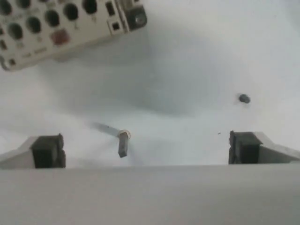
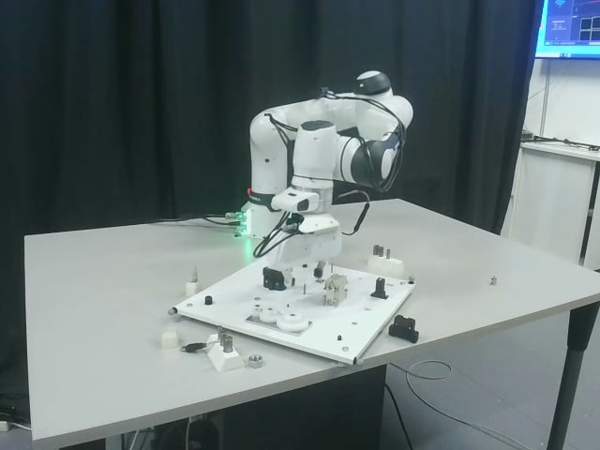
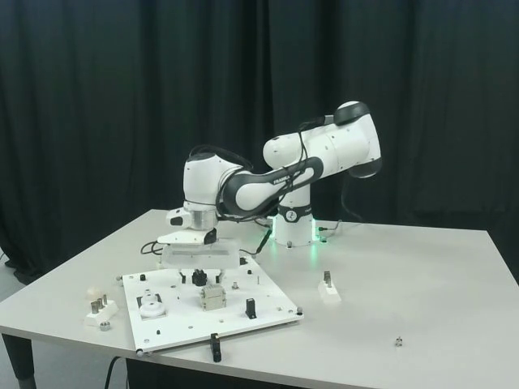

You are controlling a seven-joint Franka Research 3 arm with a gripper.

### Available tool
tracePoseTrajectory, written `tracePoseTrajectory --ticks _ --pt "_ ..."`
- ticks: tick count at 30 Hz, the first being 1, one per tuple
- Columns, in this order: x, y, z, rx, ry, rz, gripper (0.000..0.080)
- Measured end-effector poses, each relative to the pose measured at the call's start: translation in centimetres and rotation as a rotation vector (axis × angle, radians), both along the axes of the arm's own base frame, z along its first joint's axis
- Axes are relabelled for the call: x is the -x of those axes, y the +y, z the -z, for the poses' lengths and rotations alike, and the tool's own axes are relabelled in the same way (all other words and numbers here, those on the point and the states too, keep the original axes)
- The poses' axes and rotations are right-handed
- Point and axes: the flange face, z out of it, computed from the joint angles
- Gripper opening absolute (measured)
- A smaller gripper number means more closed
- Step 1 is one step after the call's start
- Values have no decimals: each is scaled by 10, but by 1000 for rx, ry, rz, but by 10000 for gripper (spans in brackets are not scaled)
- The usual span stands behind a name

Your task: Pick square peg 3.

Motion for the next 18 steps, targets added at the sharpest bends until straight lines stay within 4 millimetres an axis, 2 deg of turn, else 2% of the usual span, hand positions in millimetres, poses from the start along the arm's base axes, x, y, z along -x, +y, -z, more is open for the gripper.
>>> tracePoseTrajectory --ticks 5,6,18 --pt "-5 2 -10 5 7 2 635" --pt "-6 3 -12 5 8 3 794" --pt "-10 6 -20 -2 13 7 800"
